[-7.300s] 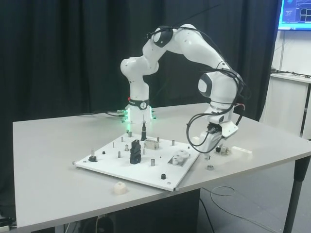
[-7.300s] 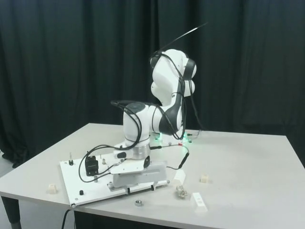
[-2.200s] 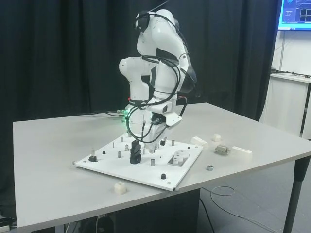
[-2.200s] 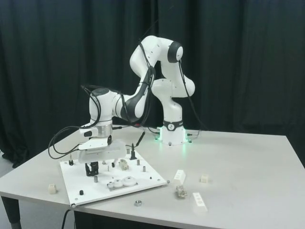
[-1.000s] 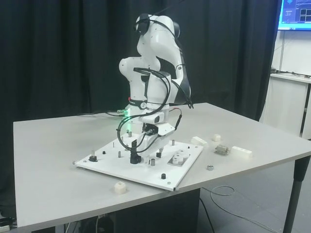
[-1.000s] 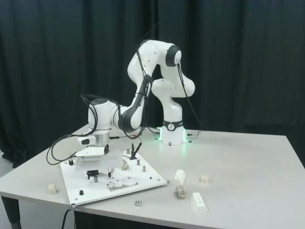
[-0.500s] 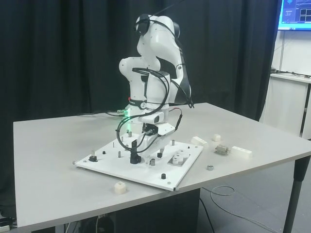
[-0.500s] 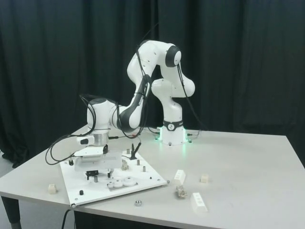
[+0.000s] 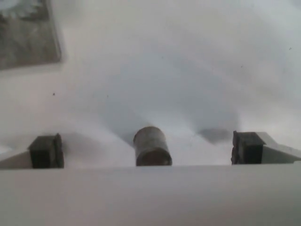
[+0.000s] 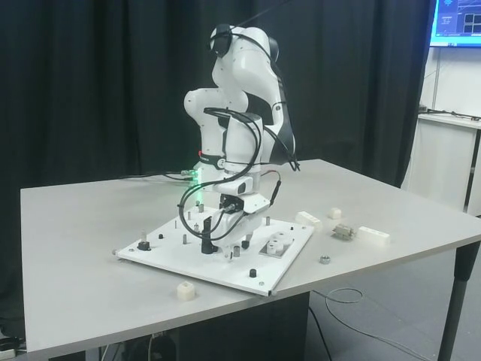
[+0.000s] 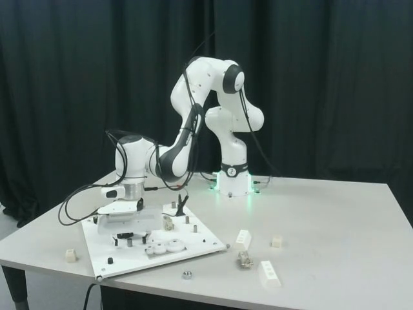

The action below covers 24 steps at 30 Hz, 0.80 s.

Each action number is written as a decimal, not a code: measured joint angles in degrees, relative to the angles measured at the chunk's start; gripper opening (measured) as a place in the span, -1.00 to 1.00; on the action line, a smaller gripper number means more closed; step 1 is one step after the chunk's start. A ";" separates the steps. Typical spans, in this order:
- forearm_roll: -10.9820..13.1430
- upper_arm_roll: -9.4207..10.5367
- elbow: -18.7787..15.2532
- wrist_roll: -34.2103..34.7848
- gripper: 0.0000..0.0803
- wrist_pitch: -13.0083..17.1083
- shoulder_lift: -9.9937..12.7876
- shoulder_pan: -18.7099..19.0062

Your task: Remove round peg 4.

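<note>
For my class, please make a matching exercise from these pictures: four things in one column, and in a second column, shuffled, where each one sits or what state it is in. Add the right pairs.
Things
1. peg
2. end effector
3. nut
4. cube

Places or states
A. open, a finger on each side of the peg
B. on the grey table, off the board, on the side away from the loose white blocks
C. upright on the white board, between the fingers
D. on the table close to the board's edge, on the side with the loose white blocks

Pairs: 1-C, 2-A, 3-D, 4-B
</note>
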 joint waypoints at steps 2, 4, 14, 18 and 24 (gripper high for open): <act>0.00 0.00 0.11 0.00 0.99 -0.09 0.10 -0.08; 0.00 0.00 0.17 0.00 0.65 -0.21 0.12 -0.15; 0.67 0.00 1.02 0.00 -0.15 -2.11 0.12 -0.39; 1.16 -0.01 1.57 0.01 -0.15 -3.14 0.15 -0.55; 1.66 -0.04 2.57 0.02 -0.58 -4.31 0.57 -0.89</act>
